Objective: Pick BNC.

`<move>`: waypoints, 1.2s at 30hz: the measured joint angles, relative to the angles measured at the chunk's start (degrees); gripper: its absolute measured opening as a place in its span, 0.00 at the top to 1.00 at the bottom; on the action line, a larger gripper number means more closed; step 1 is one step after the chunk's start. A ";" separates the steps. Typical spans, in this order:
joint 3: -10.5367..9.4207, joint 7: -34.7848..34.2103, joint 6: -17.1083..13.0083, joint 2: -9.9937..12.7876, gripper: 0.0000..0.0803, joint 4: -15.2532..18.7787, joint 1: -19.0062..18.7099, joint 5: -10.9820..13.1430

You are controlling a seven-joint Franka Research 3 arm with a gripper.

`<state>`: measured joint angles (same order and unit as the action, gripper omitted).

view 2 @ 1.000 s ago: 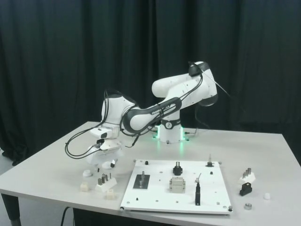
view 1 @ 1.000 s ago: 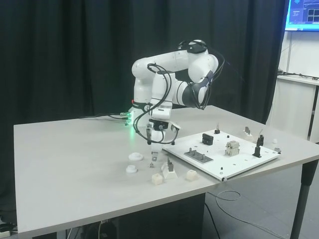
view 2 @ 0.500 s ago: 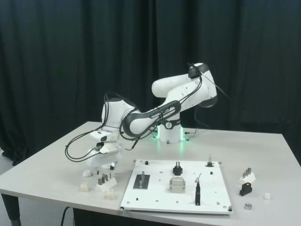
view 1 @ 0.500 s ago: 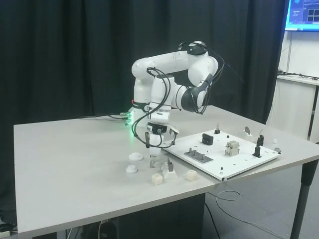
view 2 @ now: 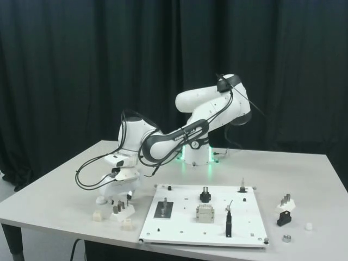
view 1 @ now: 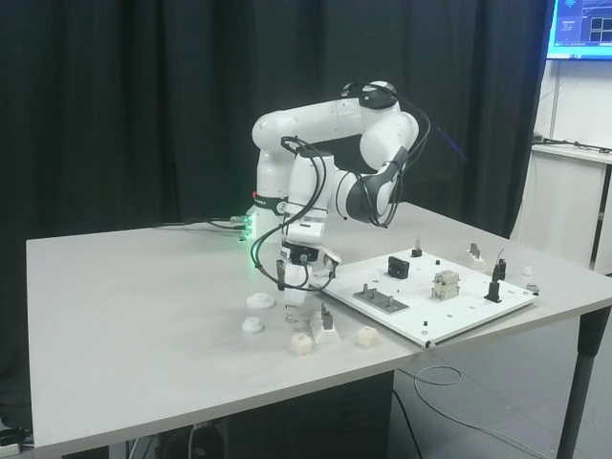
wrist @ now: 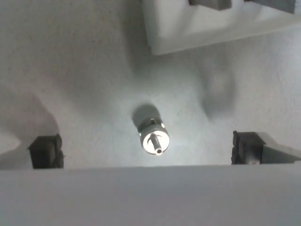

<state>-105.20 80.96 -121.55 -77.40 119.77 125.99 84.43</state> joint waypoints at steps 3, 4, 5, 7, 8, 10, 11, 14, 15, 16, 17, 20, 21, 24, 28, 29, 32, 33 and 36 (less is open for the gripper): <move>-0.26 0.00 -0.15 -0.20 0.00 0.00 0.06 0.55; -0.30 0.00 -0.25 -0.29 0.00 0.00 0.06 0.60; -0.31 0.01 -0.39 -0.33 0.00 0.00 0.06 0.60; -0.35 0.15 -0.59 -0.33 0.00 -0.01 0.06 0.60; -0.37 0.26 -0.64 -0.33 0.00 -0.02 0.06 0.60; -0.42 0.39 -0.77 -0.33 0.00 -0.06 0.06 0.60; -0.43 0.39 -0.86 -0.33 0.00 -0.07 0.06 0.60; -0.45 0.39 -1.09 -0.33 0.15 -0.15 0.07 0.60; -0.45 0.39 -1.10 -0.33 0.15 -0.19 0.08 0.60; -0.45 0.39 -1.10 -0.33 0.15 -0.23 0.11 0.60; -0.46 0.39 -1.10 -0.33 0.15 -0.28 0.13 0.61; -0.54 0.38 -1.10 -0.33 0.35 -0.47 0.25 0.65; -0.59 0.38 -1.10 -0.33 0.35 -0.52 0.28 0.68; -0.82 0.39 -1.10 -0.34 0.35 -0.70 0.40 0.89; -1.10 0.39 -1.11 -0.57 0.35 -0.89 0.52 1.44; -1.10 0.39 -1.15 -0.63 0.85 -0.92 0.53 1.45; -1.17 0.39 -1.40 -0.65 0.85 -1.02 0.59 1.45; -1.18 0.39 -1.47 -0.65 0.85 -1.05 0.62 1.45; -1.20 0.39 -1.59 -0.66 0.85 -1.15 0.71 1.45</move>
<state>-106.40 81.35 -123.14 -78.06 118.62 126.70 85.88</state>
